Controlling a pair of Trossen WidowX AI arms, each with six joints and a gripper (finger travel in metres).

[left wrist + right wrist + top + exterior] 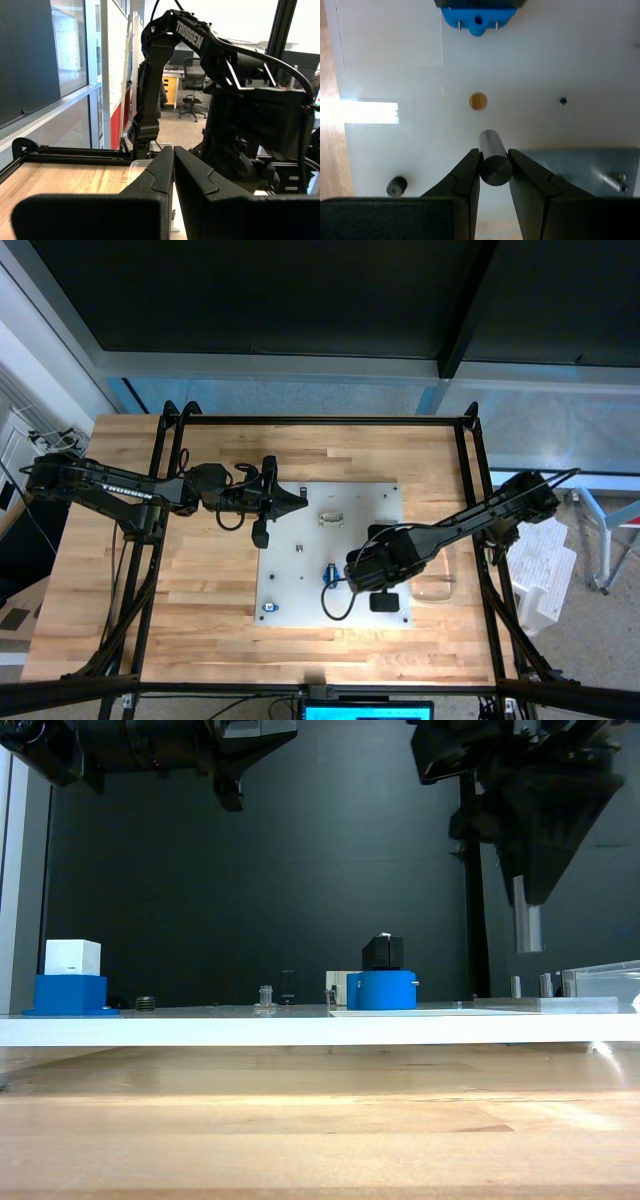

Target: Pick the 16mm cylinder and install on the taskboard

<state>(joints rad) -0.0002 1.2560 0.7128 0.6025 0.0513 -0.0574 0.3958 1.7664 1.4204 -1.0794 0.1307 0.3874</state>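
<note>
My right gripper (495, 167) is shut on the 16mm cylinder (495, 159), a dull grey round metal peg held upright between the fingers. It hangs above the white taskboard (530, 65), a short way from a small round hole (478, 101). In the low view the cylinder (527, 928) hangs under the right gripper (528, 905), well clear of the board (300, 1028). From above, the right gripper (368, 575) is over the board's right half (300, 580). My left gripper (298, 498) is shut and empty at the board's left far corner, fingers (160, 172) pressed together.
On the board stand a blue fitting (478, 15), a grey metal plate (585, 167) and a small dark stud (396, 186). The low view shows a blue base with a white block (70, 982) at left. A clear tray (436, 588) lies beside the board's right edge.
</note>
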